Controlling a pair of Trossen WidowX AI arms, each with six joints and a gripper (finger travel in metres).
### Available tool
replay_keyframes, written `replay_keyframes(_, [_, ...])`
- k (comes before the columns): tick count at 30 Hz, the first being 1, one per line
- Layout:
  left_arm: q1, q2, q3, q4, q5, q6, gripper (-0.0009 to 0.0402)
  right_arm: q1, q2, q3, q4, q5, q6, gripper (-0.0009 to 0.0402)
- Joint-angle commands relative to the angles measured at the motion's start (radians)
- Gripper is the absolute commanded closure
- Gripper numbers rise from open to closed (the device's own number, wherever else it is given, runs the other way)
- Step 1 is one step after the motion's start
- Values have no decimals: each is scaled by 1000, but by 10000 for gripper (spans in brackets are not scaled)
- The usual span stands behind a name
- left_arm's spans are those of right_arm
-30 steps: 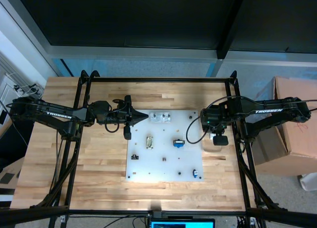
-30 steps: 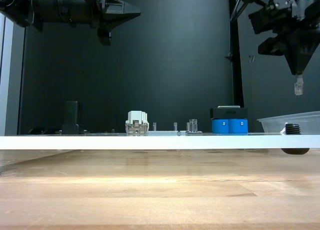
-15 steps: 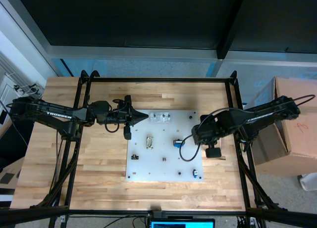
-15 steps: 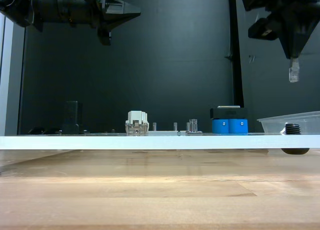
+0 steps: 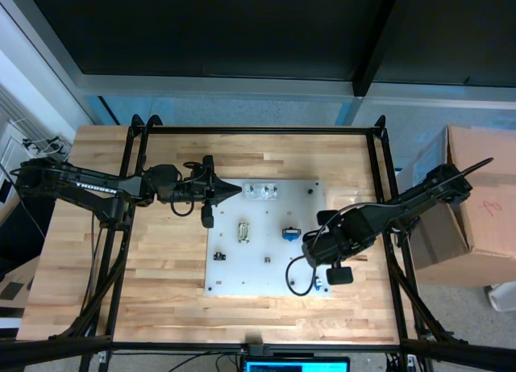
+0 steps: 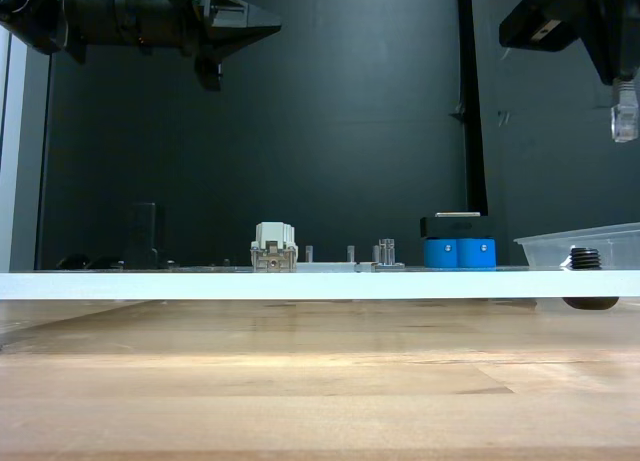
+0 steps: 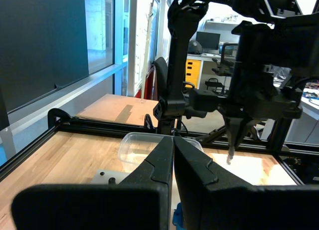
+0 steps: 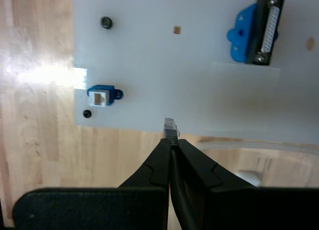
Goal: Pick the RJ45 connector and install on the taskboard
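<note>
Right gripper (image 8: 171,140) pinches clear RJ45 connector (image 8: 170,125), axis vertical, high over white taskboard (image 8: 149,55) right edge. Blue RJ45 socket (image 8: 103,95) lies nearward, apart. Left gripper (image 7: 173,140), pressed together, raised over far-left corner.

My right gripper (image 6: 621,77) is up high on the right, clear plastic RJ45 connector (image 6: 625,113) pinched at its tip, well above the see-through plastic tray (image 6: 585,243). Left gripper (image 6: 272,25) hangs high on the left, over the white taskboard (image 6: 300,284).

Even overhead light brightens the pale wooden table (image 5: 161,267); the white plastic task board (image 5: 250,279) glares slightly. Seen low, the left gripper (image 6: 272,26) and right gripper (image 6: 622,79) hang high as dark silhouettes, the clear plastic RJ45 connector (image 6: 625,116) gleaming in the right one's jaws.
</note>
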Motion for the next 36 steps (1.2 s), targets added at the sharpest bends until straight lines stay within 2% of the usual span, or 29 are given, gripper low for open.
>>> replay_keyframes(1, [0,0,0,0,0,0,393,30,26,14,-1,2,-1,393])
replay_keyframes(19, [0,0,0,0,0,0,393,94,155,129,0,-18,61,393])
replay_keyframes(36, [0,0,0,0,0,0,393,107,175,132,9,-20,76,393])
